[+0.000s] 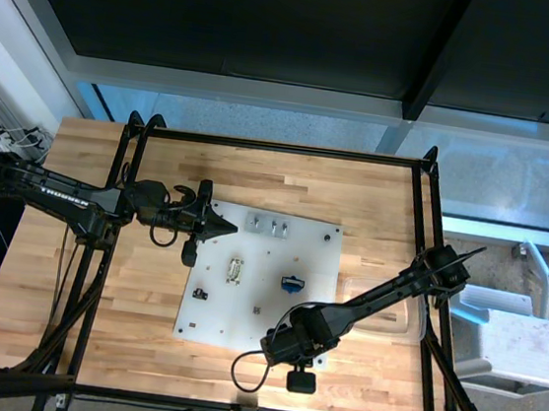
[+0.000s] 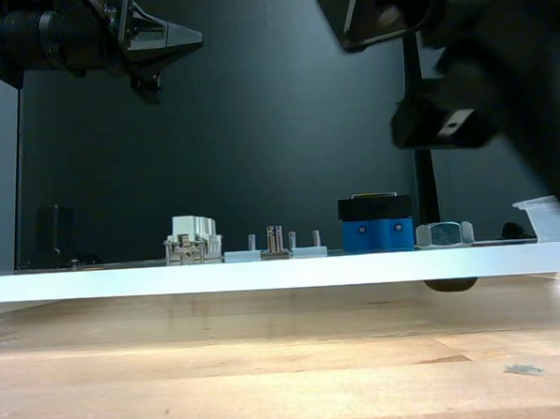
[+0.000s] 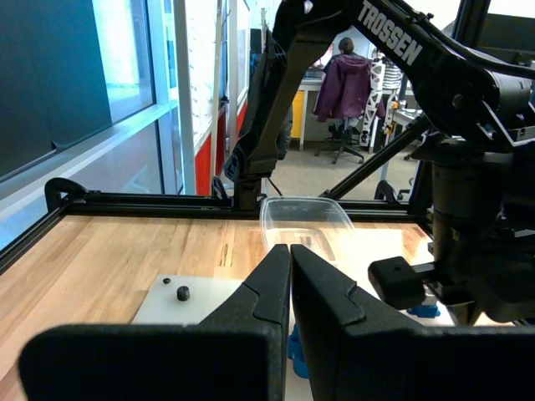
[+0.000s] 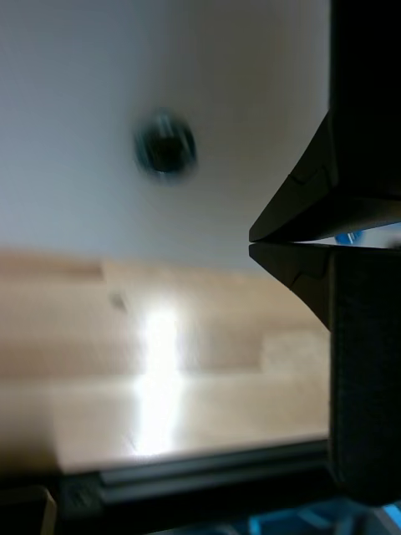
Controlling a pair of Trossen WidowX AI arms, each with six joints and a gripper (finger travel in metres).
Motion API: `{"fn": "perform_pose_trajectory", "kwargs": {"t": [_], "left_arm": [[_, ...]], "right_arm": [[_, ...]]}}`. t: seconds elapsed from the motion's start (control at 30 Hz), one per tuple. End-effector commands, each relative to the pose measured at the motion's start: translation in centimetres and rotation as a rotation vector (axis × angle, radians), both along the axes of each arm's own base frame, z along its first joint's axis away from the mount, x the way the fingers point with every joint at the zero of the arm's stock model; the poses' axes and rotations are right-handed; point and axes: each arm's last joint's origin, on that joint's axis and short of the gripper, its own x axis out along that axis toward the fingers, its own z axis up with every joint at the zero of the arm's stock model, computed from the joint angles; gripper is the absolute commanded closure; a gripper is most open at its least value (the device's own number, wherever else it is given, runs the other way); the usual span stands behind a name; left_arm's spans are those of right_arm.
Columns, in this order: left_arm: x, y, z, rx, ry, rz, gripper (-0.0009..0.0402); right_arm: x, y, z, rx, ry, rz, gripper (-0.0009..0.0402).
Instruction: Pick the M12 fastener and fasten on the M12 threads
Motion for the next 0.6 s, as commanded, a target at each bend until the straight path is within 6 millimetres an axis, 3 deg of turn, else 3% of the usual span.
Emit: {"fn": "perform_pose_trajectory", "kwargs": {"t": [0.03, 0.33, 0.6], "left_arm": [[0.0, 0.0, 0.0, 0.000, -0.001, 0.000, 0.0393], [0.0, 0.0, 0.0, 0.000, -0.001, 0.000, 0.0393], [0.0, 0.0, 0.0, 0.000, -0.002, 0.000, 0.0393]], "right_arm": [[0.0, -0.1, 0.1, -0.010, -0.005, -0.006, 0.0393], [-0.1, -0.1, 0.2, -0.028, -0.013, -0.015, 0.0393], [-0.6, -0.5, 2.2, -0.105, -0.103, -0.028, 0.0393]]}}
